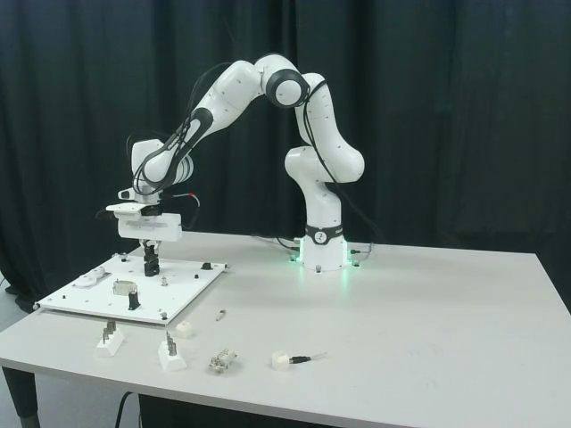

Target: Insert D-SUB.

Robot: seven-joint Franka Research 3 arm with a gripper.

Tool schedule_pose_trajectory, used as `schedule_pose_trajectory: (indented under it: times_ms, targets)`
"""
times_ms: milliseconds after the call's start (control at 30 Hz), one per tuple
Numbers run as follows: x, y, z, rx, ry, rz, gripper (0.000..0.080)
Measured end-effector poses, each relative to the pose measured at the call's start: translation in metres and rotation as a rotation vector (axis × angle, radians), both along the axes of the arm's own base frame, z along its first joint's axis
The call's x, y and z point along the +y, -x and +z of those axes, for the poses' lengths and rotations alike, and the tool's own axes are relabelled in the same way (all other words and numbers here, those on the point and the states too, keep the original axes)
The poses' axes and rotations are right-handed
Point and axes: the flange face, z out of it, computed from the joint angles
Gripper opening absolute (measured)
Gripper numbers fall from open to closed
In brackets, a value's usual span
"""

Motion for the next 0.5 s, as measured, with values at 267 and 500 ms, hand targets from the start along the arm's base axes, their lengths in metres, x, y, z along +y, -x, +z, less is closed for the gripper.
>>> schedule_pose_trajectory:
  times_ms: [267,500]
  targets:
    - [0.0001,-0.0002,-0.0008,0.002,0.001,-0.001,0.0153]
    - [0.0005,-0.0014,-0.0021,0.005,0.003,-0.002,0.0153]
